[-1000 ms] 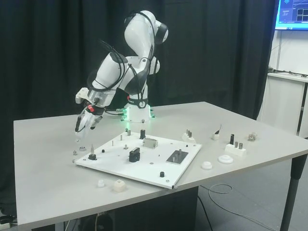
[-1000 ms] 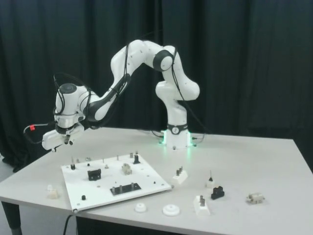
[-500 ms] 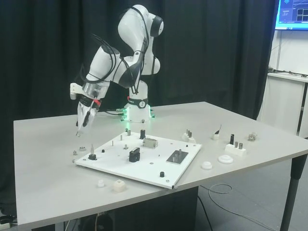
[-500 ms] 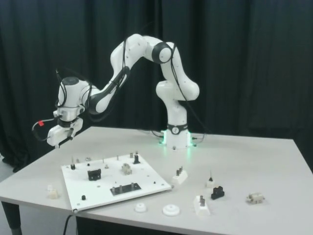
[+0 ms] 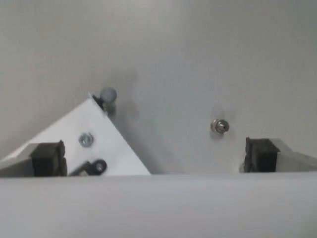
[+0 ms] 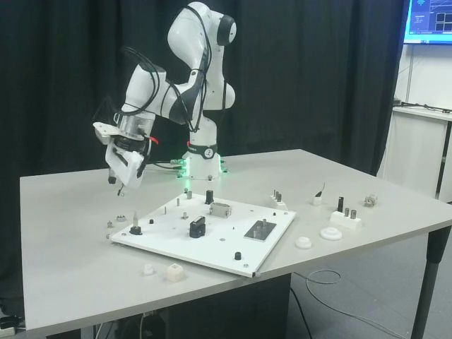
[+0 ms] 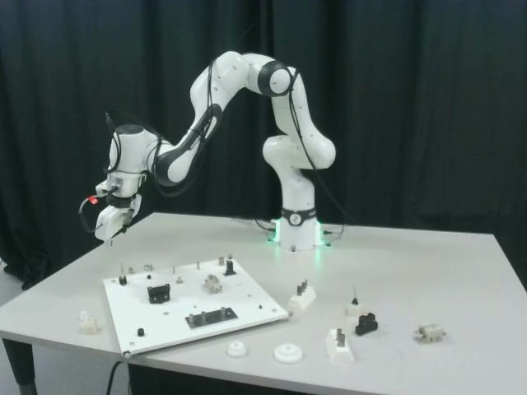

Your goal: Pick BNC.

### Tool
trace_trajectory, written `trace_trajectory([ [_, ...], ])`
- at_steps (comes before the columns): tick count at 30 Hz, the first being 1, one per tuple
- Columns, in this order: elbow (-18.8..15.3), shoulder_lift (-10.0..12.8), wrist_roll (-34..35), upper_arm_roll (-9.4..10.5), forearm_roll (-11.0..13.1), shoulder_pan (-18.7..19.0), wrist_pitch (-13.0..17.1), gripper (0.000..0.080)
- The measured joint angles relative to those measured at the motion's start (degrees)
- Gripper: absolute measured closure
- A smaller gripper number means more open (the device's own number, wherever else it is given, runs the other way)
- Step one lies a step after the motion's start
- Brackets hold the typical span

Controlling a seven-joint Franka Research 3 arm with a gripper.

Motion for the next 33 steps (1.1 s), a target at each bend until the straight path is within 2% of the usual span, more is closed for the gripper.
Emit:
trace_trajectory([
  [12,-3.11,-0.78,-16.78,-0.57,9.96,-1.48,2.18,0.0003],
  [18,-3.89,-0.78,-26.74,-0.57,13.74,-2.57,2.2,0.0003],
  [23,-4.35,-0.78,-32.57,-0.57,15.38,-3.44,1.78,0.0003],
  [33,-4.38,-0.44,-38.99,-0.57,15.51,-5.27,0.59,0.0003],
])
